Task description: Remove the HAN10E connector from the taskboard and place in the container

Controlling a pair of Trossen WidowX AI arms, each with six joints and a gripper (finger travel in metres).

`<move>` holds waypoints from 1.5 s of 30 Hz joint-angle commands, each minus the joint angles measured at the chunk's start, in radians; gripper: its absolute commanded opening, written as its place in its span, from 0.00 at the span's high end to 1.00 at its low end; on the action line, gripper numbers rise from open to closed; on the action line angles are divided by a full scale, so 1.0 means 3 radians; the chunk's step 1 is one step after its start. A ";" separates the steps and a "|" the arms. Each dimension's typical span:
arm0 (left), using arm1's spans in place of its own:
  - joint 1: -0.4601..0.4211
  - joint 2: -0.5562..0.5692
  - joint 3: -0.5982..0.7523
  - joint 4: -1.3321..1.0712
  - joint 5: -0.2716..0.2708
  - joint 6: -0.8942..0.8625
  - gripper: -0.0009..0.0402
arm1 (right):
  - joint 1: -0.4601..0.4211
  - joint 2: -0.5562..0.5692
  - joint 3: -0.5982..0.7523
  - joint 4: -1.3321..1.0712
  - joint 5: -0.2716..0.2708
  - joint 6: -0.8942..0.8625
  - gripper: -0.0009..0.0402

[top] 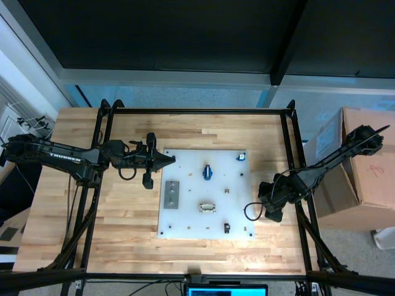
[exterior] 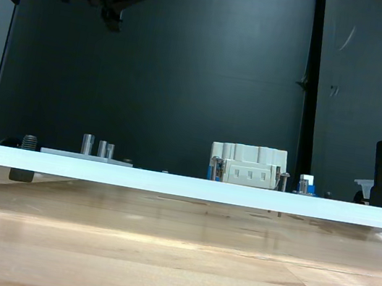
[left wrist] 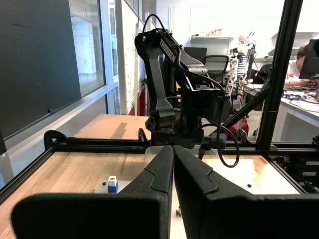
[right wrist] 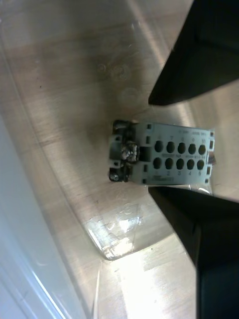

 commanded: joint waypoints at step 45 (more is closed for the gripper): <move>0.0001 0.0000 0.0000 0.0001 0.0001 0.0001 0.98 | -0.1383 -0.0092 0.1284 0.1448 0.0398 -0.2660 0.97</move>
